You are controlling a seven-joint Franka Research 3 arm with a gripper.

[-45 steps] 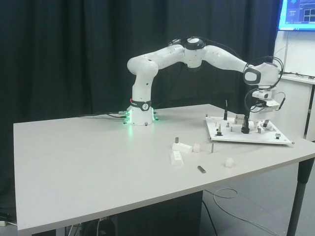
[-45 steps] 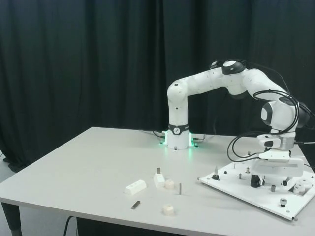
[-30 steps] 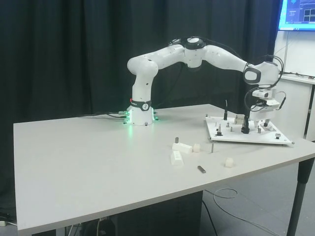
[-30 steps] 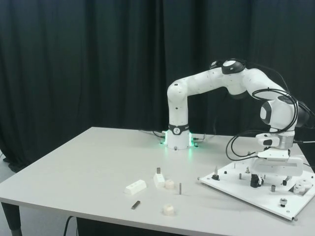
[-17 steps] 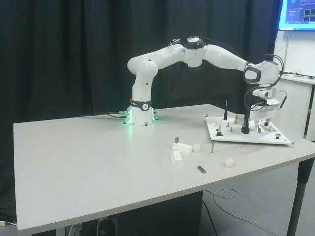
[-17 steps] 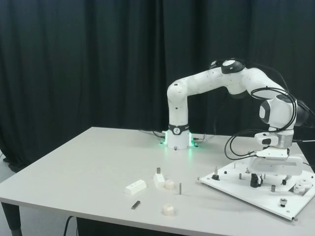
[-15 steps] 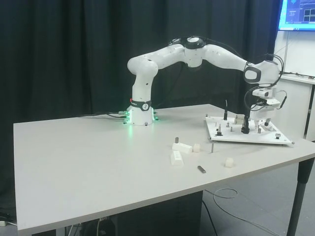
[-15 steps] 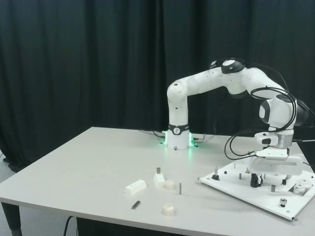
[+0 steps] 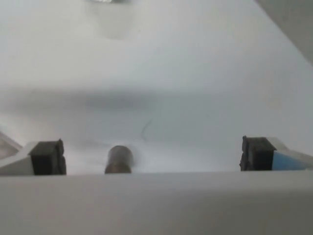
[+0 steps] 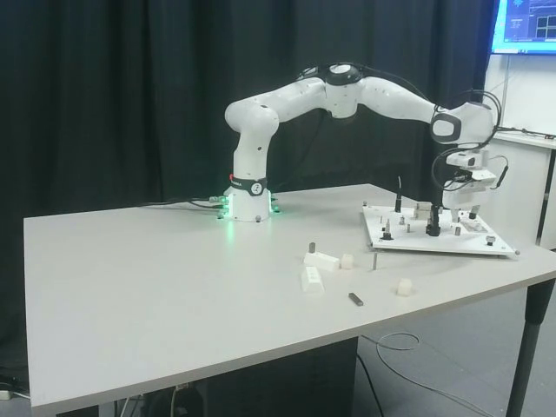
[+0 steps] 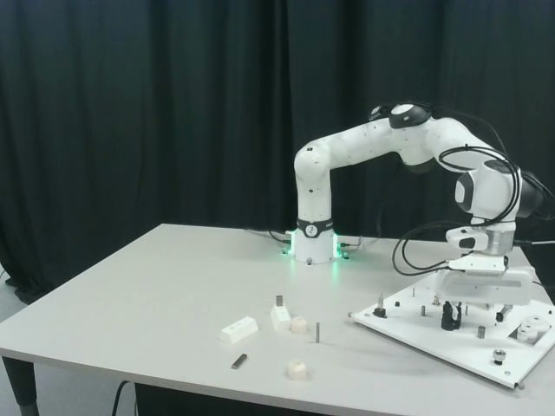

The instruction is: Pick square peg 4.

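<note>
My gripper (image 9: 151,155) is open, its two black pads (image 9: 47,157) far apart. A short dark peg (image 9: 119,159) stands on the white board between them, close to one pad and touching neither. From the room, the gripper (image 10: 459,210) hangs a little above the white peg board (image 10: 434,241) at the table's right end. Several small pegs and a black holder (image 10: 432,228) stand on that board. The second room view shows the gripper (image 11: 475,305) over the board (image 11: 434,336), beside the black holder (image 11: 448,318). Nothing is held.
Loose white blocks (image 10: 320,259) (image 10: 311,280) (image 10: 404,287), a dark flat bar (image 10: 354,298) and an upright pin (image 10: 374,260) lie on the grey table left of the board. The arm's base (image 10: 247,201) with green lights stands at the back.
The wrist and hand have risen a little above the board. The objects on the table have not moved.
</note>
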